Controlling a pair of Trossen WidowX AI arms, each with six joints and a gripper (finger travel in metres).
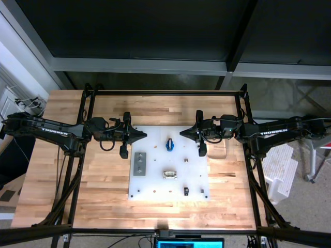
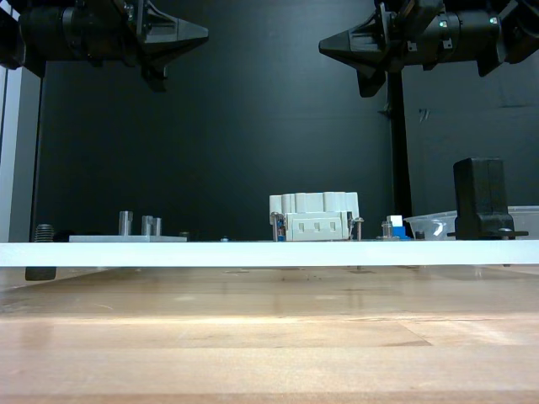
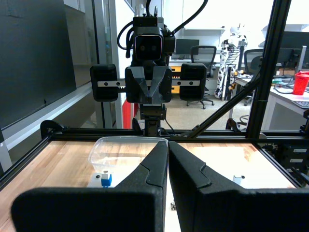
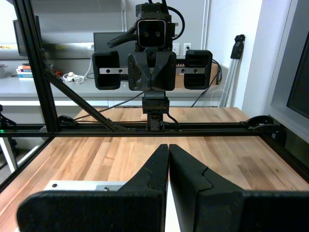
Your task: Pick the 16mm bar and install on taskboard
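So the left gripper [image 1: 143,135] and right gripper [image 1: 183,133] hang high over the far edge of the flat white rectangular taskboard [image 1: 155,188], jaws pressed together. Tips face each other, apart.

Robotics lab in an office-type room. A pale wooden butcher-block table [image 1: 103,196] is caged by a black metal frame [image 1: 165,92]. Two black arms face each other over it, the left gripper [image 1: 144,135] and right gripper [image 1: 182,133] both closed and raised above a large flat white rectangular taskboard [image 1: 196,175]. Beyond are black swivel office chairs [image 3: 205,54], desks with dark monitors [image 3: 186,46] and a black tripod [image 4: 237,46] by a white wall.
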